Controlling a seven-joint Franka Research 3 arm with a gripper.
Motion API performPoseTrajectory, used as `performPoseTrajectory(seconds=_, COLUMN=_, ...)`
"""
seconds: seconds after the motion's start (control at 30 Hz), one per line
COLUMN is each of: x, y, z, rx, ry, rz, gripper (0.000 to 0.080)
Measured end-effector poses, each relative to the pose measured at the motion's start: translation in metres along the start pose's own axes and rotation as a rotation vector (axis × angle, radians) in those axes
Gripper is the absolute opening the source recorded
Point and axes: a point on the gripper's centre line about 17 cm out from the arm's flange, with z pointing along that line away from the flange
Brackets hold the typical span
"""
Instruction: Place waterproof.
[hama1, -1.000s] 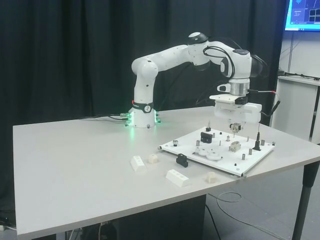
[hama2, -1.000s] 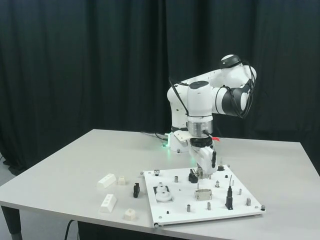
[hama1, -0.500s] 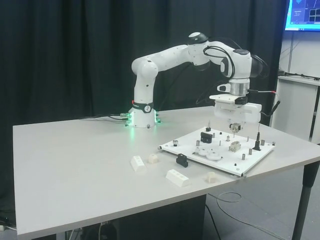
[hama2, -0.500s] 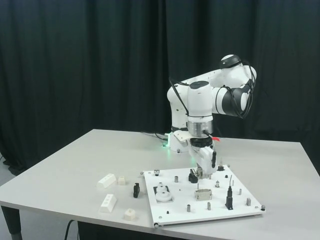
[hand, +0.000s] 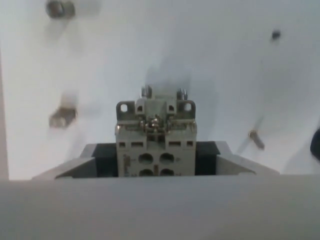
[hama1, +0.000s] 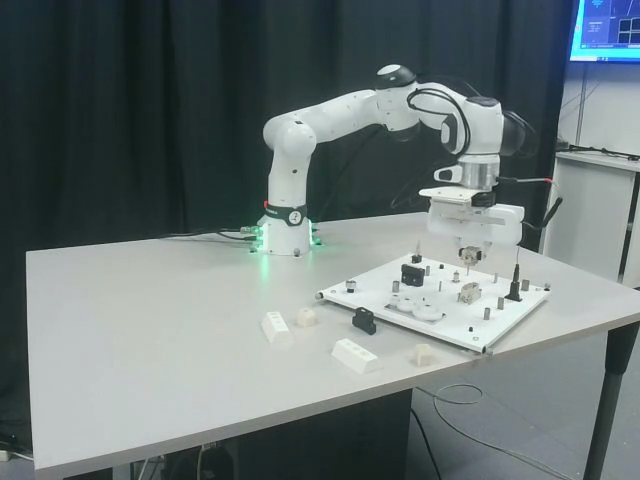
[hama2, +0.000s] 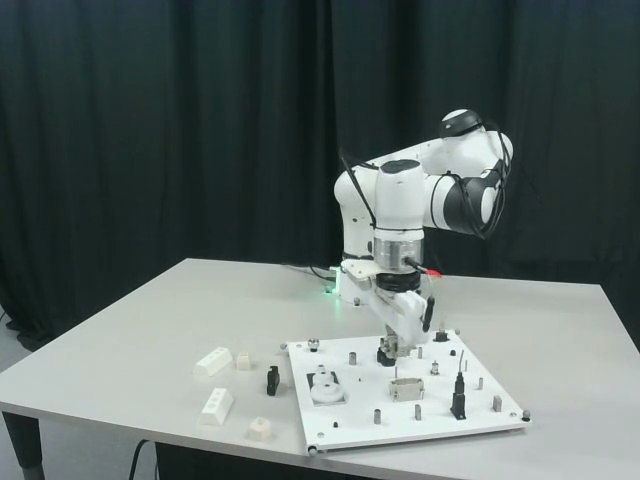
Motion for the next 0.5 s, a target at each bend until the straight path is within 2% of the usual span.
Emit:
performPoseTrajectory(seconds=0.23, x=0.034, y=0.002, z=-0.006, rx=0.005, ry=0.070, rz=-0.030, gripper=0.0314)
performPoseTrajectory(seconds=0.37, x=0.057, y=0.007, z=-0.008, rx=0.003, ry=0.096, rz=-0.038, gripper=0.0314)
performPoseTrajectory(seconds=0.5, x=0.079, y=0.015, z=-0.009, rx=-0.008, ry=0.107, rz=-0.057, gripper=0.0314)
